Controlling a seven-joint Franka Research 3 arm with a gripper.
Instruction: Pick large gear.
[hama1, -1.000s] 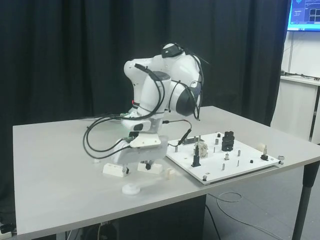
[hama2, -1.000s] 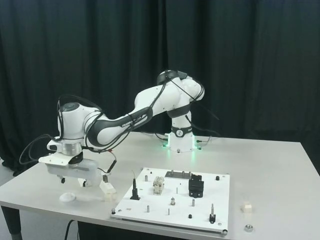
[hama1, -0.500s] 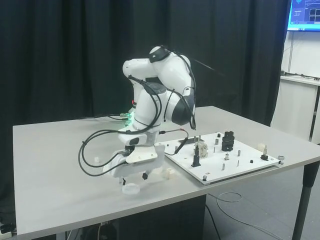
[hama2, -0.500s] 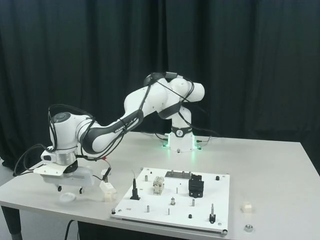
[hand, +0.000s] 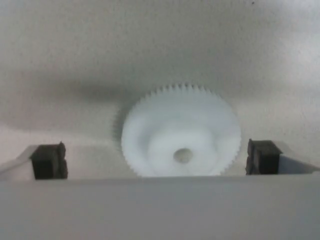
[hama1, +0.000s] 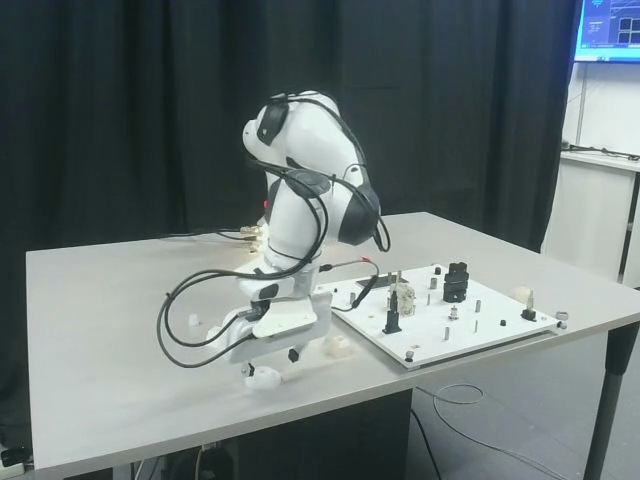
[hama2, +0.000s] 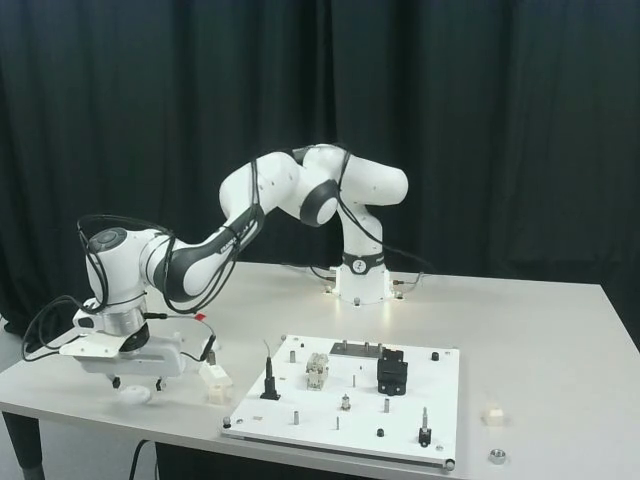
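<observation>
Both fingers (hand: 49, 161) of my claw (hand: 155, 159) stand apart; the gear (hand: 181, 132) lies flat between, seemingly off-centre.

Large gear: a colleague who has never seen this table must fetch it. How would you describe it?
Start at the grey table and go to its front edge, beside the white board of small parts. Directly under the open gripper lies the large gear: a flat white toothed disc with a centre hole, unlike the blocky pieces nearby.
</observation>
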